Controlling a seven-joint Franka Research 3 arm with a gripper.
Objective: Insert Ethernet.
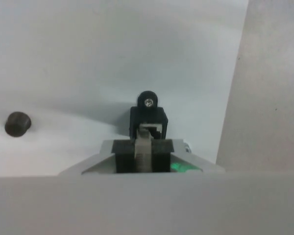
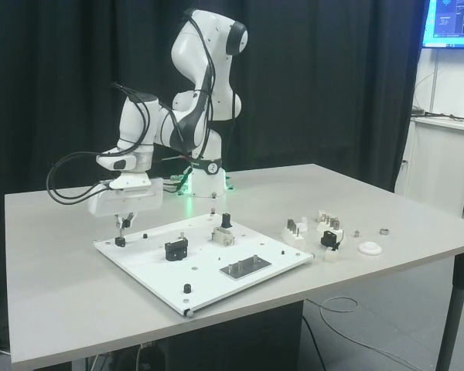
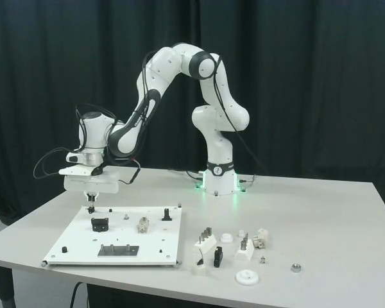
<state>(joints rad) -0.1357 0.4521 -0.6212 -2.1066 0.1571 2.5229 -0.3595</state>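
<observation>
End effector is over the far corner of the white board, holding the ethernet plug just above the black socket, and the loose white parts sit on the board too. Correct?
Not quite. The loose white parts lie on the grey table beside the white board, per the second room view. The end effector does hold the ethernet plug at the black socket.

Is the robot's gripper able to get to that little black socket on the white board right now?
Probably yes. The gripper hangs right over the black socket near the corner of the white board, with the plug between its fingers just above the opening. Nothing stands between them; the other parts on the board lie off to the side.
</observation>
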